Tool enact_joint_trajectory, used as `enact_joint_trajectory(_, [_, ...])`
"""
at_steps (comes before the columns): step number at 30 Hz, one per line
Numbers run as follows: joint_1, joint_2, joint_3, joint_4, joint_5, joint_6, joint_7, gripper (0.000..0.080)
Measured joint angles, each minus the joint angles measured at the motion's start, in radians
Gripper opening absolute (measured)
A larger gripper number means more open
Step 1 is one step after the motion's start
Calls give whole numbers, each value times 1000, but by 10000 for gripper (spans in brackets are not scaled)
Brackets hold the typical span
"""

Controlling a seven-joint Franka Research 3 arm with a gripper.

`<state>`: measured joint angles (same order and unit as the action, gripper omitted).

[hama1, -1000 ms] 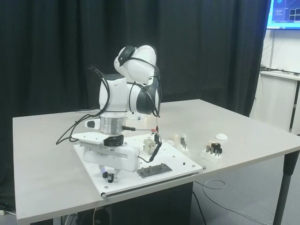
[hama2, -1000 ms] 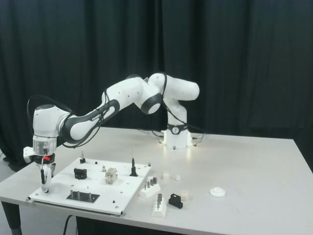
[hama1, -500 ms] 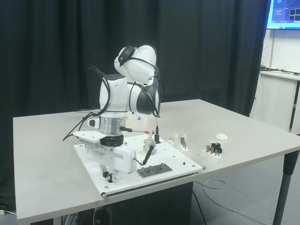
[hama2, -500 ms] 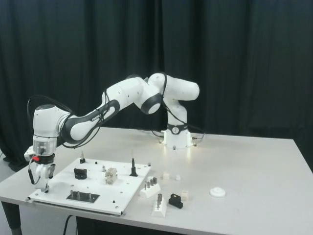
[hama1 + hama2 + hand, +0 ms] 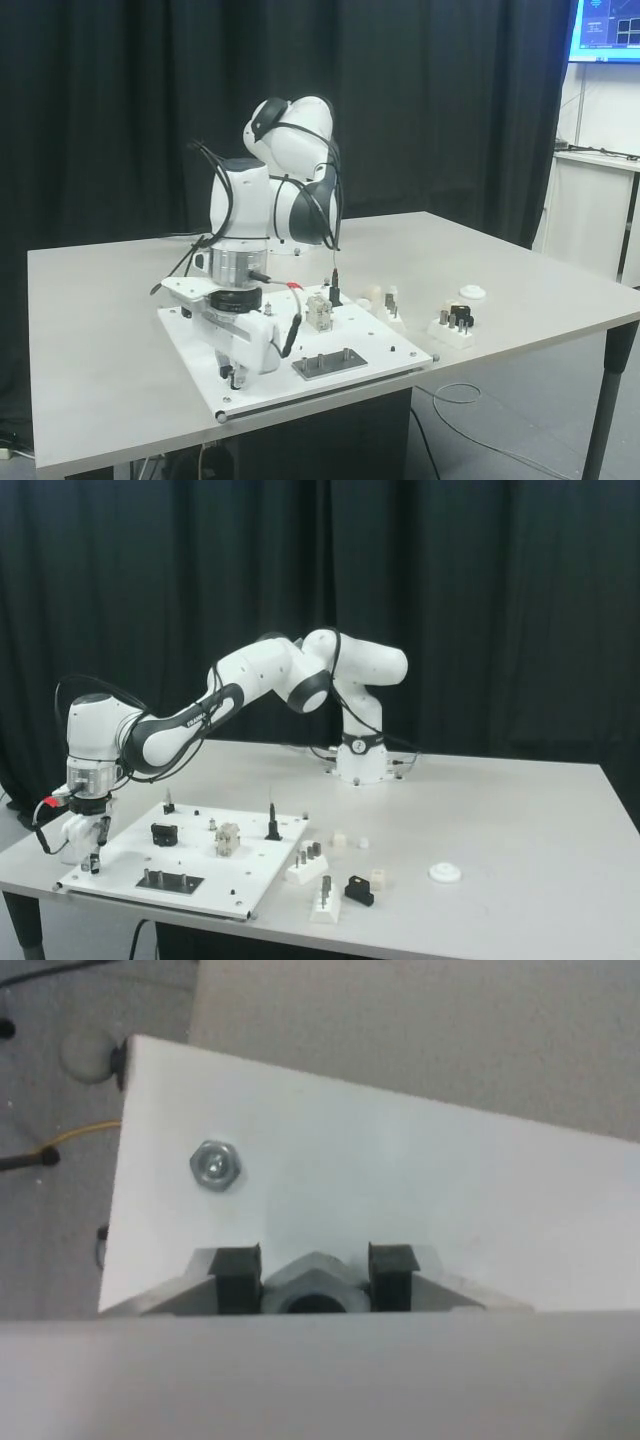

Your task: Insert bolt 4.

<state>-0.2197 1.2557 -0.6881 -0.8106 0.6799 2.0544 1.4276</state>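
The black two-finger gripper clenched the small grey metal bolt by its hard, light, slippery six-sided head.

Grey table — white board atop

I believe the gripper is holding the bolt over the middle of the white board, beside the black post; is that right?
Not quite: the gripper holds the bolt at the white board's corner, far from the black post, as the second room view shows. The rest stands.
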Motion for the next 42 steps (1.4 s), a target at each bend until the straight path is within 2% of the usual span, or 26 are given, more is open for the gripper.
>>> enact_joint_trajectory(17, [-3, -3, 8, 0, -11, -3, 177, 227])
enact_joint_trajectory(23, [-3, -5, 15, 0, -33, -2, 241, 227])
enact_joint_trajectory(31, [-3, -6, 21, 0, -52, 1, 261, 227])
enact_joint_trajectory(42, [-4, -10, 40, 1, -104, 8, 327, 227])
